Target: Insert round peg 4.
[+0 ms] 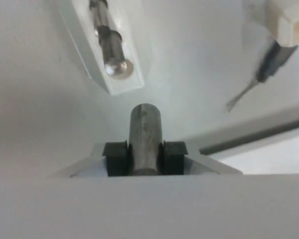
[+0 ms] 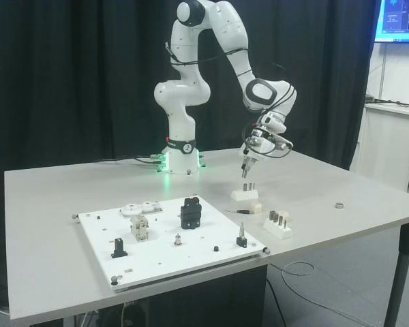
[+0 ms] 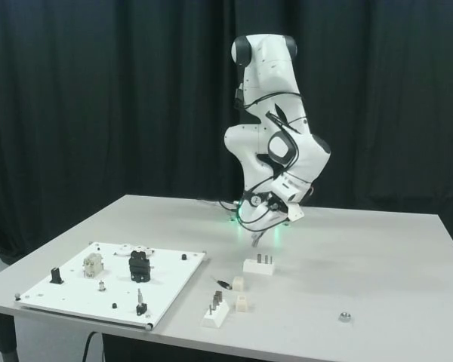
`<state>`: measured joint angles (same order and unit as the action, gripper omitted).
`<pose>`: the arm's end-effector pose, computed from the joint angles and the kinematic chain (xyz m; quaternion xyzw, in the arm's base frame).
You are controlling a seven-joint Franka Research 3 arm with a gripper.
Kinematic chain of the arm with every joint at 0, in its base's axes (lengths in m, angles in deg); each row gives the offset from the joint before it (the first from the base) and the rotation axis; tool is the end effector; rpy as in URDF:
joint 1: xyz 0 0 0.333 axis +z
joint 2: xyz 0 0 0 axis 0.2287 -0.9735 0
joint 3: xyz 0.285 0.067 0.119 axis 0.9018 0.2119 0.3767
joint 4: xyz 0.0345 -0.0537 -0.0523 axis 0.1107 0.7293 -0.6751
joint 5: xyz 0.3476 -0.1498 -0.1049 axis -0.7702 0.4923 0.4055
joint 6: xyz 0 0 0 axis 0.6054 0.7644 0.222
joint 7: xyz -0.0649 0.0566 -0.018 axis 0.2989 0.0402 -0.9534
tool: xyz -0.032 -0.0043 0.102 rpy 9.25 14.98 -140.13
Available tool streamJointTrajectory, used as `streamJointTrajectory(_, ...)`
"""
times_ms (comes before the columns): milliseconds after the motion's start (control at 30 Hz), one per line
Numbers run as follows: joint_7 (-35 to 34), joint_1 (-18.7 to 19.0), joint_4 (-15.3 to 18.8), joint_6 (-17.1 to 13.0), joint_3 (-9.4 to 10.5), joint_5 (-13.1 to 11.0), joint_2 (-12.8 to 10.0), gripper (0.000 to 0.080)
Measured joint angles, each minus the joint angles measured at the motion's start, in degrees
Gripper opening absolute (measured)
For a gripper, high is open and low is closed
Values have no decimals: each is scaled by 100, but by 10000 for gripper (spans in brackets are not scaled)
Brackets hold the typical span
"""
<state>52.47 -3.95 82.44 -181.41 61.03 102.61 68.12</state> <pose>0.3925 0.1493 0.2510 0.9301 0.2369 -0.0350 0.2785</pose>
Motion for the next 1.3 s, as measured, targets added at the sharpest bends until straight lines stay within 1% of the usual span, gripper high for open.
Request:
streamJointTrajectory(100,-95,-78,-5,75,142,71,42,149)
streamJointTrajectory(200,-174,-130,-15,147,240,129,69,149)
streamJointTrajectory(367,-268,-176,-21,193,326,234,108,149)
streamJointTrajectory(767,-322,-207,-42,226,346,368,138,149)
streamJointTrajectory(1300,-322,-246,-42,225,346,453,152,149)
